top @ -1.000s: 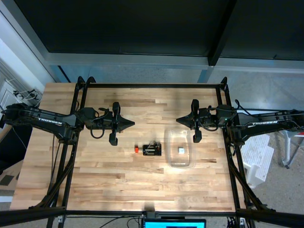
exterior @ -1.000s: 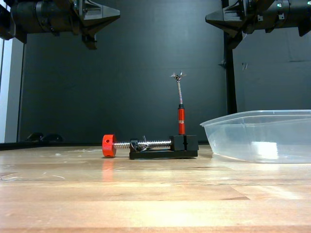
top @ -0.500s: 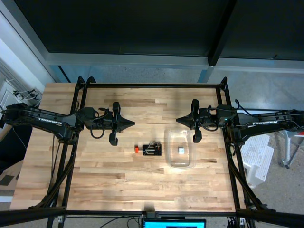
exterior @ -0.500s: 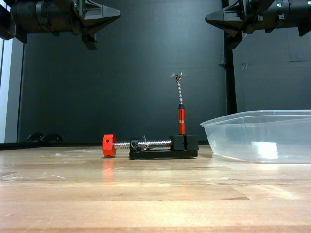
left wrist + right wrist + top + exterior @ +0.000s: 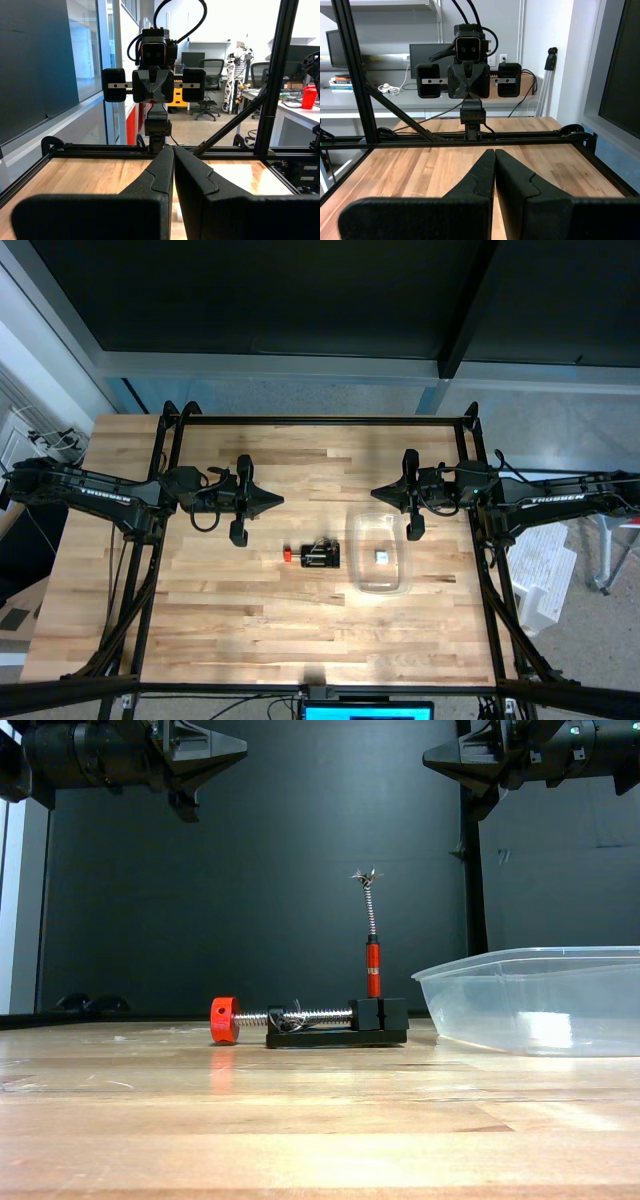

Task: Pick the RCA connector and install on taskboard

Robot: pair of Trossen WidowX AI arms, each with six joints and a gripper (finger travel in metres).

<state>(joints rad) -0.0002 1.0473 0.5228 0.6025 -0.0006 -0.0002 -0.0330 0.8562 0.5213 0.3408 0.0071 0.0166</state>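
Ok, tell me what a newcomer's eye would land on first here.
First, the red connector stands upright on the black vise mid-table, its braided cable rising free with nothing holding it. Next, the left gripper and right gripper, both shut, hang raised over the table's left and right sides, facing each other. The clear tray right of the vise holds only a white block.

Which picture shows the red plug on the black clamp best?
The low view: the red connector stands upright on the vise, its cable rising above. The high view shows only the small vise from above. The wrist views miss it; the left gripper and right gripper hang shut, high above the table.
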